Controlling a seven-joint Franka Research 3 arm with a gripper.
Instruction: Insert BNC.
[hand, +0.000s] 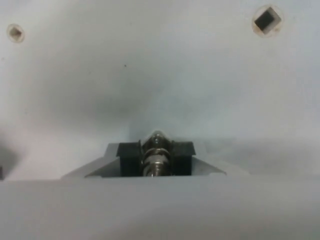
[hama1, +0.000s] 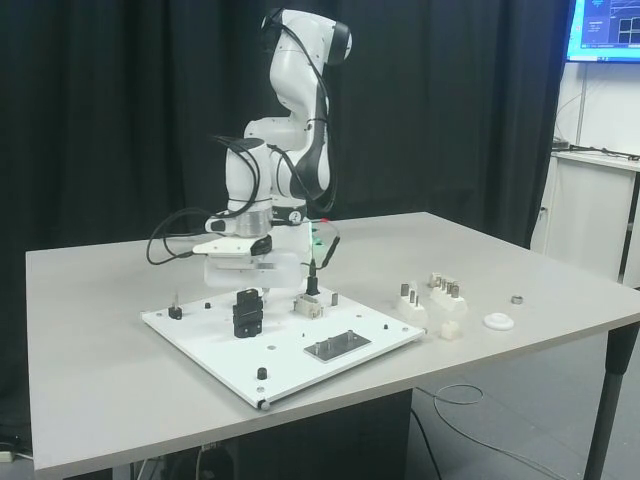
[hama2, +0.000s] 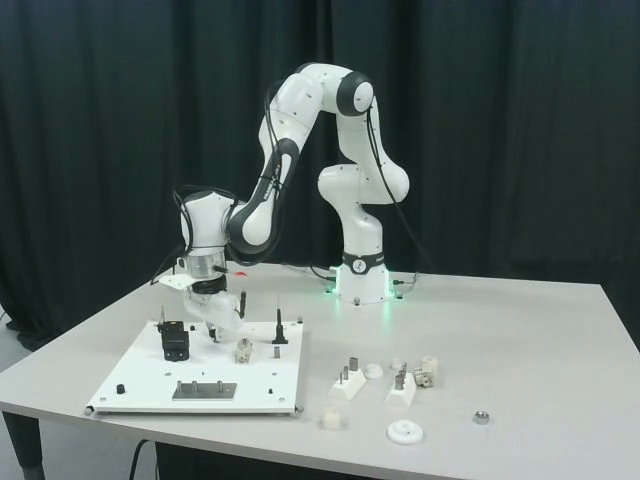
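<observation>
The white arm (hama2: 300, 140) reaches down over the white board (hama1: 200, 340) on the grey table (hama1: 100, 380). Its gripper (hand: 157, 167) is closed on the BNC connector (hand: 156, 159), which the wrist view shows clamped between two black fingers (hand: 129, 159) just above the bare board surface. On the board, a black block (hama1: 247, 312) stands directly under the gripper in the first room view, a small white fixture (hama1: 311, 305) sits at about 3 o'clock from that block, and a grey plate (hama1: 337, 346) lies at about 5 o'clock from it. A black upright post (hama2: 280, 330) rises near the board's far edge. Off the board, white holders with metal pins (hama2: 345, 383) and a white disc (hama2: 405, 432) lie well apart from the gripper. Only the wrist view reveals the connector and two square holes (hand: 266, 20) in the board; the room views hide the connector behind the gripper body, and whether it touches the board cannot be told.
</observation>
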